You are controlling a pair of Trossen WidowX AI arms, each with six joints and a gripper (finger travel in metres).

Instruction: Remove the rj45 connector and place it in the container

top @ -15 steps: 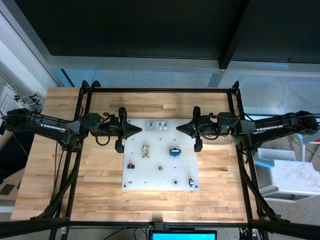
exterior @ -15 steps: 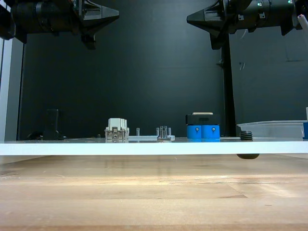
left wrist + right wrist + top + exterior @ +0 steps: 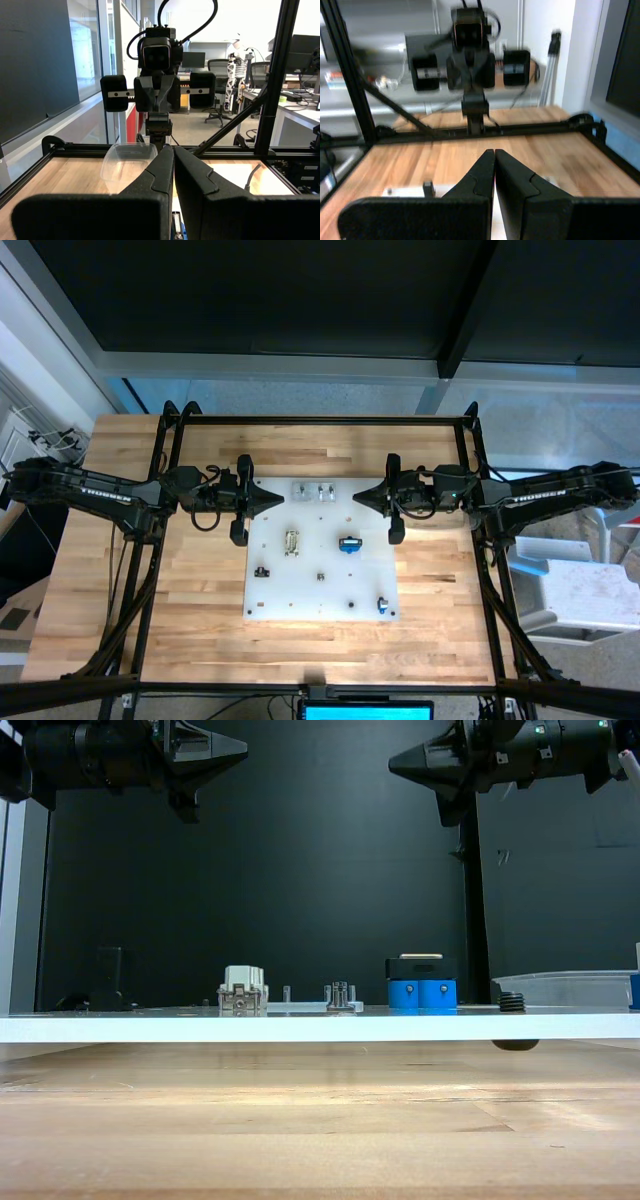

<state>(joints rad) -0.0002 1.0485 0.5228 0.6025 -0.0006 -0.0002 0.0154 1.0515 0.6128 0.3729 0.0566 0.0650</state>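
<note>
The rj45 connector (image 3: 381, 601) is a tiny dark plug seated in a small blue-and-white socket (image 3: 383, 608) at the near right corner of the white board (image 3: 300, 585). The container (image 3: 565, 986), a clear tub, stands past the board on the right and also shows in the left wrist view as the container (image 3: 127, 160). My left gripper (image 3: 281, 498) hovers shut high over the board's far left edge, its fingers (image 3: 162, 165) pressed together. My right gripper (image 3: 357, 495) hovers shut high over the board's far right part, its fingers (image 3: 485, 172) together. Neither holds anything.
On the board stand a bright-blue block connector (image 3: 349, 544), a beige oblong connector (image 3: 292, 542), clear posts (image 3: 312, 490) at the far edge and small dark fittings (image 3: 262, 570). A black frame (image 3: 320, 421) rims the wooden table (image 3: 200, 620).
The right gripper's tip has dipped very slightly. The left arm and everything on the board stay where they were.
</note>
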